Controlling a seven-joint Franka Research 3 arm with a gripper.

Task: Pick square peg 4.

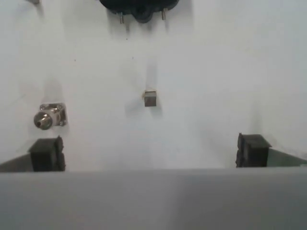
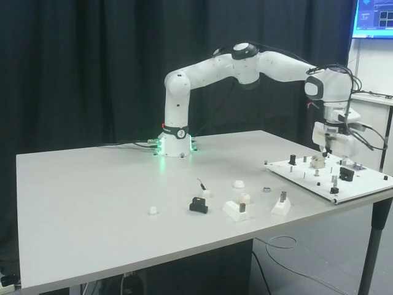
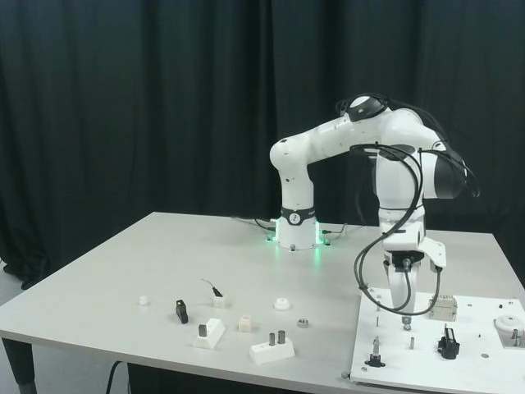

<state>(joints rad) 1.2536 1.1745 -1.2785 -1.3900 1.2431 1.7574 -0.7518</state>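
Gripper poised over the white board, square peg 4 standing between its spread fingers

In the wrist view, running across from the one side: a metal connector (image 1: 50, 116) sits near one black fingertip (image 1: 46, 154); the square peg (image 1: 150, 98) stands upright at mid-span, well apart from both pads; the far fingertip completes the gap. So the gripper (image 1: 148, 152) is released and holds nothing, seemingly spread wide so the peg has room on both sides before any descent. A black fixture (image 1: 139, 8) lies beyond the peg. From the room, the gripper hangs above the white board (image 3: 484, 376); its height over the peg is hard to judge there
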